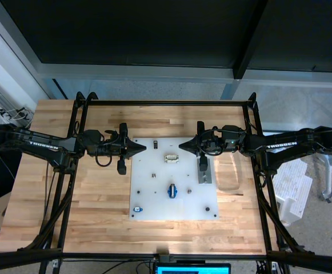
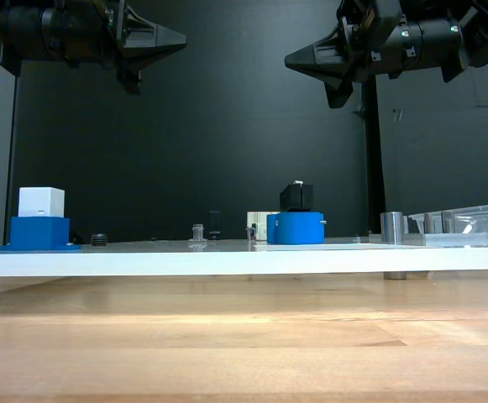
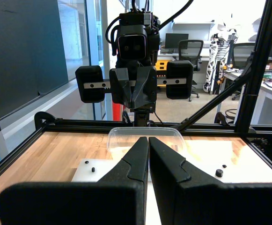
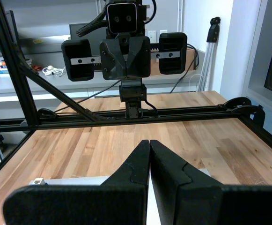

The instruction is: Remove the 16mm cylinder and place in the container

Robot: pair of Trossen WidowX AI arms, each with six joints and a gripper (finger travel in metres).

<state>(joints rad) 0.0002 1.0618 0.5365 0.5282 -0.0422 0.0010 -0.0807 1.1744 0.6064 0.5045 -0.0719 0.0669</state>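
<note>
— Above the board, where do the two grippers sit?

— Both hang high over its far part, well clear of everything on it. The left gripper reaches in from the left edge of the table and the right gripper from the right. Their tips point at each other with a gap between them.

— Are the fingers apart?

— No. On each one the two black fingers are pressed together with only a thin seam between them, and nothing is pinched there.

— And the peg?

— The peg stands upright on the board, towards its right side, short and silver-grey. From the low camera it shows between the blue part and the tray. From above it is a small dot just to the right of that blue part, closer to the near edge than the grey block.

— Is anything touching it?

— Nothing. Both grippers are well above it and farther back.

— Where does the tray lie?

— Flat on the wood, just beside the board's right edge and next to the grey block. It is see-through and shallow, with rounded corners. I cannot tell whether it touches the board.
</note>
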